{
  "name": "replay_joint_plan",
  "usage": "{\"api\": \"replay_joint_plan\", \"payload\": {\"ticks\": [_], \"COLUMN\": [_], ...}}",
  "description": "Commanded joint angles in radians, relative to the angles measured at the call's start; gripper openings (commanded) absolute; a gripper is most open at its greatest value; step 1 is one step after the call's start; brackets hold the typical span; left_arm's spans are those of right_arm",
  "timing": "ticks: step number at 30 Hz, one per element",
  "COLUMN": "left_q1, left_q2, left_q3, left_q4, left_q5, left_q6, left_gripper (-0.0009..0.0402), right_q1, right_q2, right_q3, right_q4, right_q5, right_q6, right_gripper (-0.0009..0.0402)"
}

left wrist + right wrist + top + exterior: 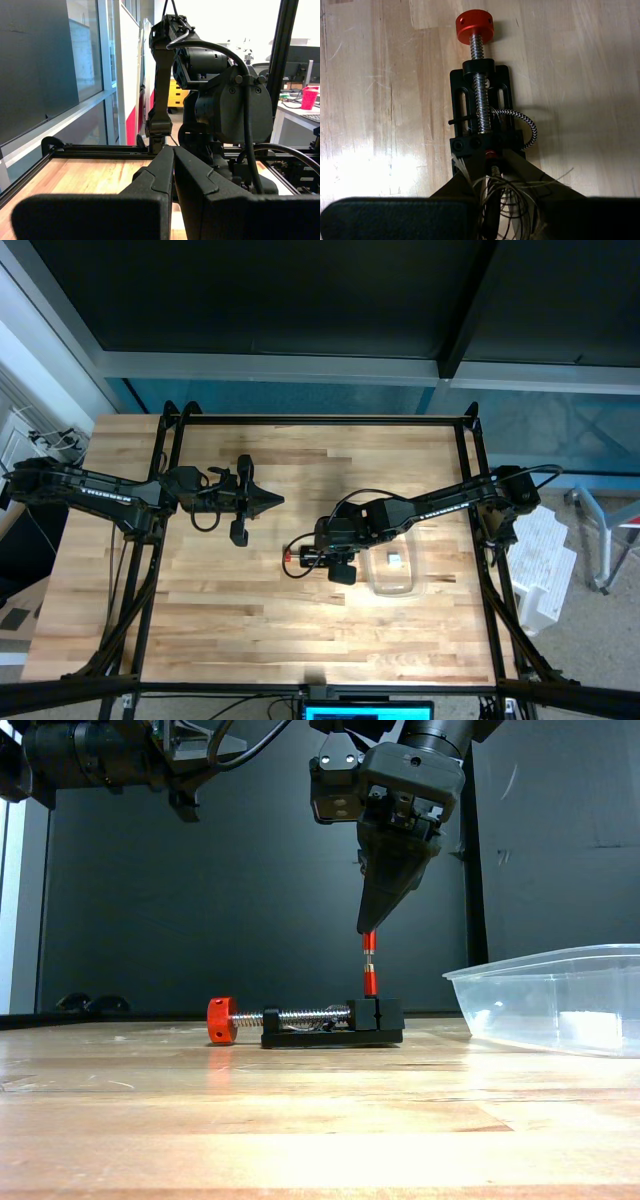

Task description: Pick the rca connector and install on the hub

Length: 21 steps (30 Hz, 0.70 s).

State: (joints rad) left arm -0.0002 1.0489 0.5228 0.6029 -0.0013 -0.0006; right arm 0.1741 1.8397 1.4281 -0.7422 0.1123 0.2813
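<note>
The rca connector (369, 965), a slim red plug with a thin metallic band, stands upright. Its upper end is pinched in the tips of the right hand (371, 928) and its lower end meets the top of the hub (335, 1024). The hub is a small black rectangular block lying flat on the pale wooden worktop (250, 620), with a silvery threaded screw along its length and a round red knob at the end away from the connector. The right hand points straight down over the hub's other end, narrowed onto the plug. In the right wrist view a black-and-white braided cable (529, 127) loops beside the block. Near the hub on its right lies a clear plastic tray (520, 1010) holding 1 small white square piece (395, 558). The left hand (272, 500) hangs well apart to the left, raised above the worktop, its 2 fingers pressed together on nothing
</note>
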Motion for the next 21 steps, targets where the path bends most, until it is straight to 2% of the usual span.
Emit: {"api": "replay_joint_plan", "payload": {"ticks": [1,21], "left_q1": [0.000,0.000], "left_q2": [0.000,0.000], "left_q3": [0.000,0.000], "left_q4": [0.000,0.000], "left_q5": [0.000,0.000], "left_q6": [0.000,0.000], "left_gripper": [0.0000,0.0000], "right_q1": [0.000,0.000], "right_q2": [0.009,0.018], "right_q3": [-0.005,-0.057], "right_q4": [0.004,0.053], "right_q5": [0.000,0.000], "right_q6": [0.000,-0.003], "right_gripper": [0.0000,0.0000]}}
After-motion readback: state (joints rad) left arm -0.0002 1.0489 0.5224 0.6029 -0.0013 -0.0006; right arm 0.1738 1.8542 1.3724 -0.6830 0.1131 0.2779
